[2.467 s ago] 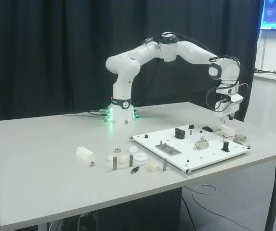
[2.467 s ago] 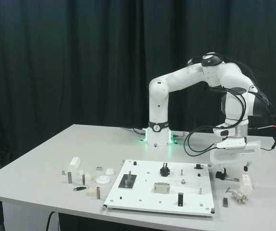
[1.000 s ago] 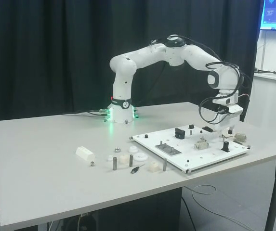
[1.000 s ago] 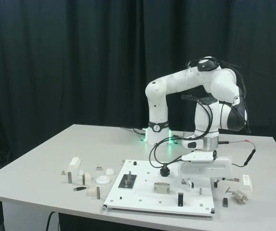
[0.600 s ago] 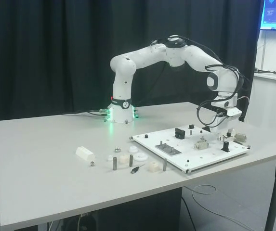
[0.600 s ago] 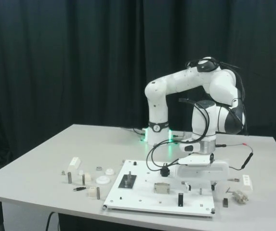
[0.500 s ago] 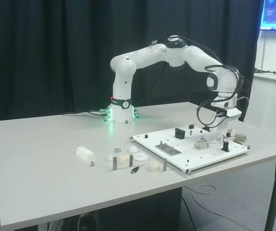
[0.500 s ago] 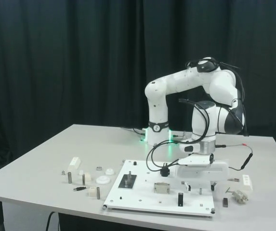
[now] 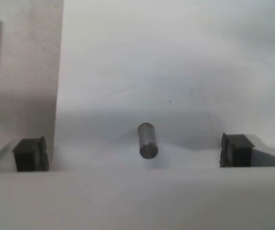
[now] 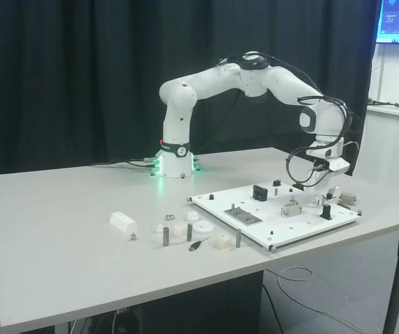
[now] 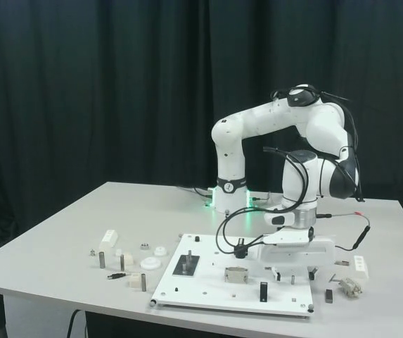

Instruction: Remove round peg 2.

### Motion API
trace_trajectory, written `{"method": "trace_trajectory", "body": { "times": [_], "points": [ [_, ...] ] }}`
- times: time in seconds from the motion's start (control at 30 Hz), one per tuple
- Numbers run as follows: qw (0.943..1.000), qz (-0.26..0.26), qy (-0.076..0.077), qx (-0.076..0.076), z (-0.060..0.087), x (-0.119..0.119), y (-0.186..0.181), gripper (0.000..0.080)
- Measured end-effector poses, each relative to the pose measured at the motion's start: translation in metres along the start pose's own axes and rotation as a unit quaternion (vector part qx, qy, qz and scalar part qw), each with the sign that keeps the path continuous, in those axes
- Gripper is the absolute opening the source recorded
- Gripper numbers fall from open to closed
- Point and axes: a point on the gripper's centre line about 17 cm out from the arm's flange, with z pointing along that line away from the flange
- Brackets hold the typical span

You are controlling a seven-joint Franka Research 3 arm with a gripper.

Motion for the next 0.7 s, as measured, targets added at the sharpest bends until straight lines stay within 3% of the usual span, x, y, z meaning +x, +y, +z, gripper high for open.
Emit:
{"method": "trace_trajectory", "body": {
  "times": [0.13, 0.17, 0.33, 0.37, 0.53, 0.57, 0.7],
  "points": [
    [1.0000, -0.007, -0.001, -0.001, 0.0006, -0.0006, 0.0002, 0.0800],
    [1.0000, -0.007, -0.001, -0.001, 0.0007, -0.0006, 0.0003, 0.0711],
    [1.0000, -0.006, -0.001, -0.001, 0.0022, -0.0008, 0.0011, 0.0711],
    [1.0000, -0.006, -0.001, -0.002, 0.0026, -0.0008, 0.0013, 0.0531],
    [1.0000, -0.006, 0.001, -0.003, 0.0056, 0.0008, 0.0024, 0.0531],
    [1.0000, -0.006, 0.002, -0.003, 0.0064, 0.0012, 0.0025, 0.0351],
    [0.9999, -0.007, 0.005, -0.006, 0.0080, 0.0039, 0.0039, 0.0351]
  ]
}}
